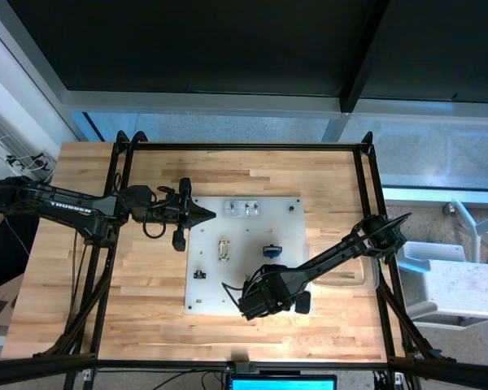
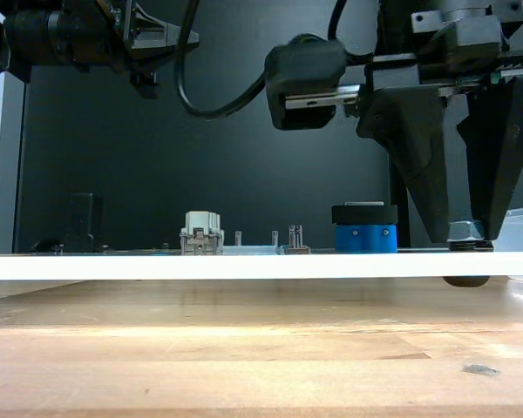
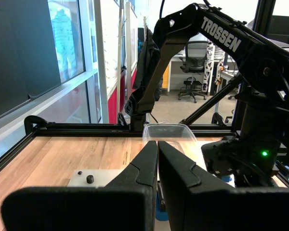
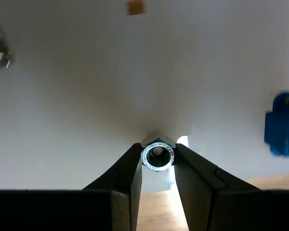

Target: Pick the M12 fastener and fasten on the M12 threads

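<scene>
Readable text is one brand word only: "TROSSEN", white block capitals printed along a black link of the right arm (image 3: 220, 34), seen in the left wrist view, slanting with the link. High view: the left arm (image 1: 71, 207) carries the same style of white lettering along its long link, small, looks like TROSSEN, single letters barely resolve. Right wrist view: the M12 nut (image 4: 158, 156) has faint marks on its silver face, too small to read. Low view shows no lettering
</scene>
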`<state>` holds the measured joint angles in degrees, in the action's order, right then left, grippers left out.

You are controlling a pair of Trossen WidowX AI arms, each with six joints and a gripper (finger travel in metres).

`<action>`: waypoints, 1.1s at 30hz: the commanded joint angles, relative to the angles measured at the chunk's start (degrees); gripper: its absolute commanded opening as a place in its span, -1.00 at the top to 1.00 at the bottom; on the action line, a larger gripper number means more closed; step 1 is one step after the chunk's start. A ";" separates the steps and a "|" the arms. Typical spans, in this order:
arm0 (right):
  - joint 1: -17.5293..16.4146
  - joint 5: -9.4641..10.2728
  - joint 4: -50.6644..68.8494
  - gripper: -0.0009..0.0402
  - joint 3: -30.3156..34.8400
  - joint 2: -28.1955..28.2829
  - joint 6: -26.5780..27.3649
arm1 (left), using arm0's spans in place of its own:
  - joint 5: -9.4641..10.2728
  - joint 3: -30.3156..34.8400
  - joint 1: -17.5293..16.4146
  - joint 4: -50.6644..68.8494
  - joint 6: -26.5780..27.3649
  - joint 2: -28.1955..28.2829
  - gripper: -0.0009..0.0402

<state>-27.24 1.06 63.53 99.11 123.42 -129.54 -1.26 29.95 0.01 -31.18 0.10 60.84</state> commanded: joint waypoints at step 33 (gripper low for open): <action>-0.15 0.02 -0.52 0.77 0.02 0.00 -50.47 | 0.00 0.00 -0.02 0.00 0.00 0.02 0.96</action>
<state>-27.38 1.08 63.31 99.11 123.42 -180.09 -1.26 29.95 0.01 -31.16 0.12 60.86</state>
